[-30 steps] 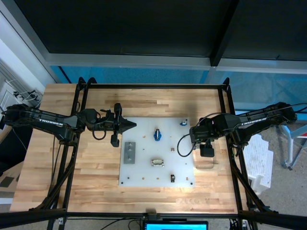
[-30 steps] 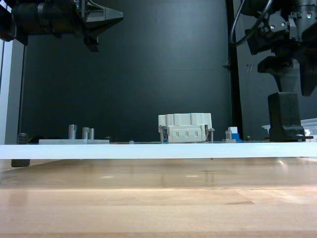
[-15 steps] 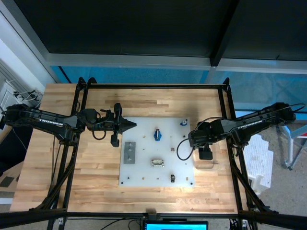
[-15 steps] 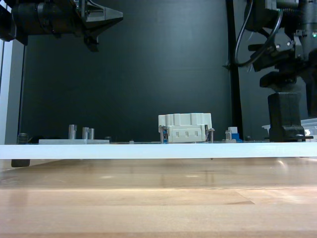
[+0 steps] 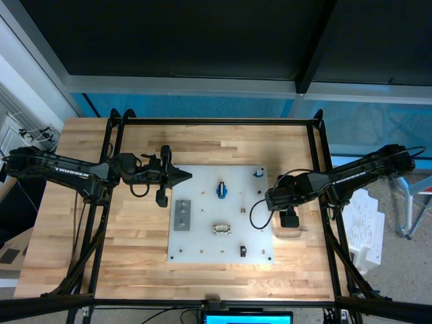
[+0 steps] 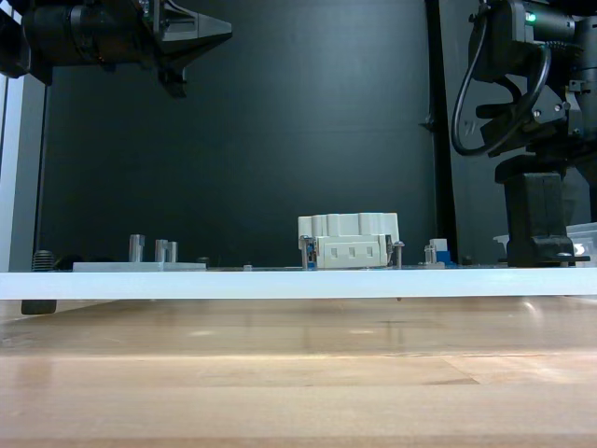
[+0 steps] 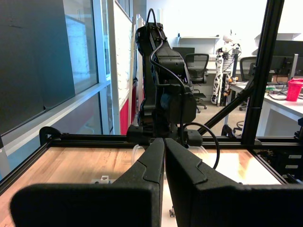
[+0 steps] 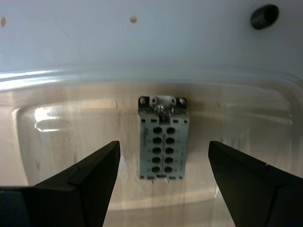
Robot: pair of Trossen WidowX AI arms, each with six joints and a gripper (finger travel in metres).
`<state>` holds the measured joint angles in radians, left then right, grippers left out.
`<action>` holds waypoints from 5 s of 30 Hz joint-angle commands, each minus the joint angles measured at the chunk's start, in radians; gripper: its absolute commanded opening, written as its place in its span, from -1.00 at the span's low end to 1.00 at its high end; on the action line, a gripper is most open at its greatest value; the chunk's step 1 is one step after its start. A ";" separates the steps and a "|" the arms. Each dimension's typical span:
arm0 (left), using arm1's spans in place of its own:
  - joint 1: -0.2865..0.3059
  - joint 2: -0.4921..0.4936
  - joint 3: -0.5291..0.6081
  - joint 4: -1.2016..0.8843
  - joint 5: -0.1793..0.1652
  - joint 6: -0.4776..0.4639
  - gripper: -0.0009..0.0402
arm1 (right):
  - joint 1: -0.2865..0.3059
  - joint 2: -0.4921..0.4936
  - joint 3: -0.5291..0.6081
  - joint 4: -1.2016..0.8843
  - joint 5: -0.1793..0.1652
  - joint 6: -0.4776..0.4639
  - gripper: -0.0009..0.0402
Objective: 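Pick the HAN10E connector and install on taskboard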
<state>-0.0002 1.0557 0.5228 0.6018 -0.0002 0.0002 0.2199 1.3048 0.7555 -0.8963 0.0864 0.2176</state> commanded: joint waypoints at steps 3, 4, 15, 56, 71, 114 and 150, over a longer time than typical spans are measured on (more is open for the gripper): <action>0.000 0.000 0.000 0.000 0.000 0.000 -0.95 | 0.001 0.014 -0.014 0.024 -0.002 -0.021 0.31; 0.000 0.000 0.000 0.000 0.000 0.000 -0.95 | 0.001 0.016 -0.019 0.034 -0.002 -0.024 0.31; 0.000 0.000 0.000 0.000 0.000 0.000 -0.95 | 0.001 0.022 -0.045 0.064 -0.002 -0.028 0.31; 0.000 0.000 0.000 0.000 0.000 0.000 -0.95 | -0.004 0.033 -0.051 0.089 -0.011 -0.016 -0.64; 0.000 0.000 0.000 0.000 0.000 0.000 -0.95 | -0.004 -0.035 0.143 -0.179 -0.009 -0.016 -0.79; 0.000 0.000 0.000 0.000 0.000 0.000 -0.95 | 0.043 0.516 0.833 -0.335 -0.010 0.064 -0.79; 0.000 0.000 0.000 0.000 0.000 0.000 -0.95 | 0.081 0.881 1.272 -0.378 -0.015 0.035 -0.78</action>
<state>-0.0002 1.0557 0.5224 0.6018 -0.0006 -0.0002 0.3016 2.1765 2.0197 -1.2755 0.0742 0.2520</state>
